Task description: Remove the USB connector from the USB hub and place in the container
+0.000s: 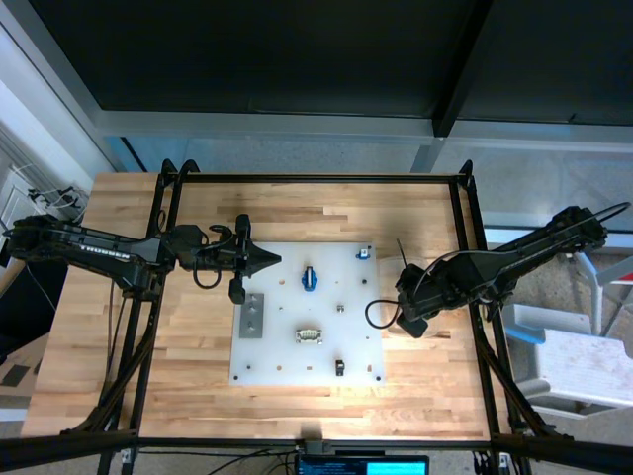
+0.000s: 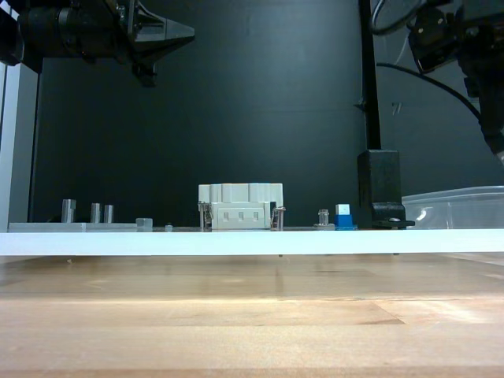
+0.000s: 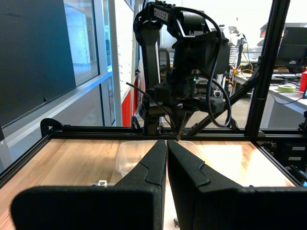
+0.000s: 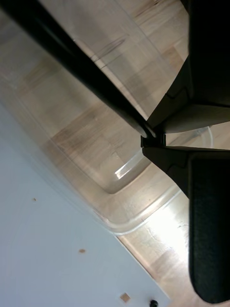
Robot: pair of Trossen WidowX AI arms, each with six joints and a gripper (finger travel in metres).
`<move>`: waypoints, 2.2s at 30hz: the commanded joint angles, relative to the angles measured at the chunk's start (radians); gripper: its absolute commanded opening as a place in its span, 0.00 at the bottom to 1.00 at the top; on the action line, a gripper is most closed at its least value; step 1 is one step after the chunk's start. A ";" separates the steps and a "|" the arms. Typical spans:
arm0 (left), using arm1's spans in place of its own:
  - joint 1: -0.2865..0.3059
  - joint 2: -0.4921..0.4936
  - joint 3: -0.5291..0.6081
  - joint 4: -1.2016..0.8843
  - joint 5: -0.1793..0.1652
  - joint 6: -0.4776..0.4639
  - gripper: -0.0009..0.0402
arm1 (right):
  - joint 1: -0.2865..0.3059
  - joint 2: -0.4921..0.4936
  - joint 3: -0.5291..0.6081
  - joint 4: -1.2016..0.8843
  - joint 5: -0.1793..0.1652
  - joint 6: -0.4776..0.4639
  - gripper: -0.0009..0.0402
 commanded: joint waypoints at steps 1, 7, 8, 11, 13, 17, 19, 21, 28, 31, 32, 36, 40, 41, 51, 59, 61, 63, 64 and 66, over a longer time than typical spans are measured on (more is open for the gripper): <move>0.000 0.000 0.000 0.000 0.000 0.000 0.02 | -0.001 0.002 -0.018 0.019 0.002 0.002 0.02; 0.000 0.000 0.000 0.000 0.000 0.000 0.02 | -0.001 0.002 -0.023 0.028 0.002 -0.008 0.08; 0.000 0.000 0.000 0.000 0.000 0.000 0.02 | -0.001 0.001 -0.023 0.028 0.002 -0.008 0.10; 0.000 0.000 0.000 0.000 0.000 0.000 0.02 | -0.001 0.001 -0.023 0.028 0.003 -0.007 0.19; 0.000 0.000 0.000 0.000 0.000 0.000 0.02 | -0.001 0.001 -0.023 0.028 0.003 -0.006 0.25; 0.000 0.000 0.000 0.000 0.000 0.000 0.02 | -0.001 0.001 -0.023 0.028 0.002 -0.002 0.35; 0.000 0.000 0.000 0.000 0.000 0.000 0.02 | -0.001 0.001 -0.023 0.028 0.002 0.002 0.39; 0.000 0.000 0.000 0.000 0.000 0.000 0.02 | -0.001 0.001 -0.023 0.028 0.003 0.003 0.42; 0.000 0.000 0.000 0.000 0.000 0.000 0.02 | -0.001 0.001 -0.023 0.029 0.003 0.005 0.46; 0.000 0.000 0.000 0.000 0.000 0.000 0.02 | -0.001 0.001 -0.023 0.029 0.002 0.005 0.45; 0.000 0.000 0.000 0.000 0.000 0.000 0.02 | -0.001 0.001 -0.023 0.029 0.002 0.005 0.45; 0.000 0.000 0.000 0.000 0.000 0.000 0.02 | -0.001 0.001 -0.023 0.031 0.002 0.005 0.44; 0.000 0.000 0.000 0.000 0.000 0.000 0.02 | -0.001 0.001 -0.023 0.035 0.002 0.005 0.43; 0.000 0.000 0.000 0.000 0.000 0.000 0.02 | -0.001 0.001 -0.023 0.035 0.002 0.005 0.43; 0.000 0.000 0.000 0.000 0.000 0.000 0.02 | -0.001 0.001 -0.023 0.036 0.002 0.005 0.43; 0.000 0.000 0.000 0.000 0.000 0.000 0.02 | -0.001 0.001 -0.023 0.036 0.002 0.019 0.43; 0.000 0.000 0.000 0.000 0.000 0.000 0.02 | -0.001 0.001 -0.023 0.036 0.002 0.020 0.43; 0.000 0.000 0.000 0.000 0.000 0.000 0.02 | -0.001 0.001 -0.023 0.036 0.001 0.021 0.43; 0.000 0.000 0.000 0.000 0.000 0.000 0.02 | -0.001 0.001 -0.023 0.036 0.001 0.021 0.43; 0.000 0.000 0.000 0.000 0.000 0.000 0.02 | -0.001 0.001 -0.023 0.036 0.001 0.025 0.43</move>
